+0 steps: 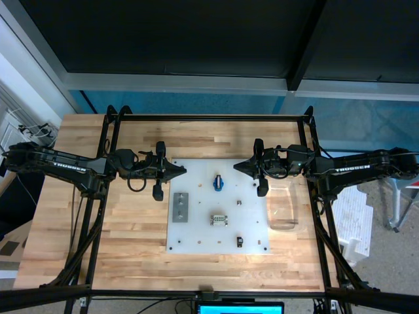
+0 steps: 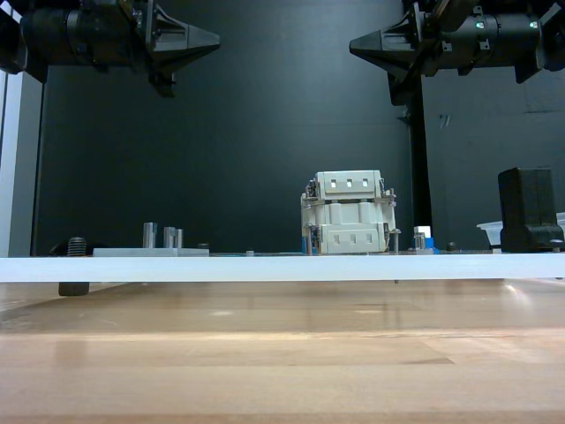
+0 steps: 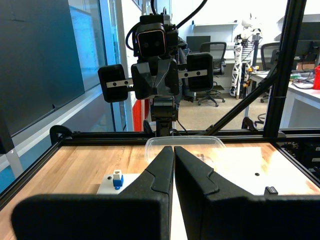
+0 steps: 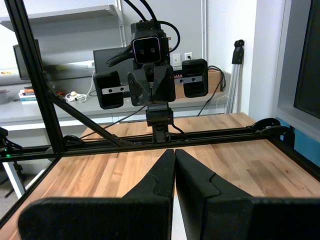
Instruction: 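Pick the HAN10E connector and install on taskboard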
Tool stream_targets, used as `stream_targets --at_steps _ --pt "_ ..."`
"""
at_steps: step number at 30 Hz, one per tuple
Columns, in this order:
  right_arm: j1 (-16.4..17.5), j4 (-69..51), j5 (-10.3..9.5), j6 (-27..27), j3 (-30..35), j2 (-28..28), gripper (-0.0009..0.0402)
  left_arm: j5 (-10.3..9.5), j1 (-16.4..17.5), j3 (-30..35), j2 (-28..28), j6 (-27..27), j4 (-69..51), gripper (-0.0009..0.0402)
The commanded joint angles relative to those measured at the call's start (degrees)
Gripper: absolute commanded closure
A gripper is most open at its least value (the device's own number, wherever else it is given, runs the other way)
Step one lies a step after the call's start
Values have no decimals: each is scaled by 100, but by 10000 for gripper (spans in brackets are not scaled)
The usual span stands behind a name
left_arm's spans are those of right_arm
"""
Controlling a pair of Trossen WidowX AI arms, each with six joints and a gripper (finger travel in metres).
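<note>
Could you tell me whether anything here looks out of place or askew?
Nothing stands out. The HAN10E connector stands upright on the taskboard; the left gripper and right gripper hover above its far side, jaws shut.

The white square taskboard (image 1: 196,237) lies on the wooden bench (image 1: 98,216), a clear plastic tray (image 1: 283,209) at its right. On it the beige-grey HAN10E connector (image 1: 218,220) stands right of a grey metal block (image 1: 180,207). The left gripper (image 1: 184,171) and right gripper (image 1: 236,166) hang above its far edge.

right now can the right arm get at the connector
Probably yes: the connector stands in the open on the board, nothing above it. The right hand, shut, hangs high near the board's far edge; the left hand, shut, mirrors it.
</note>
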Motion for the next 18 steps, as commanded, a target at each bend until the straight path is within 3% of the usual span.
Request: stream_targets --at_steps 1,18 --pt "4 9 24 -4 2 -11 393 2 0 2 2 0 2 392" --pt "2 22 26 -57 4 -11 393 2 0 2 2 0 2 392"
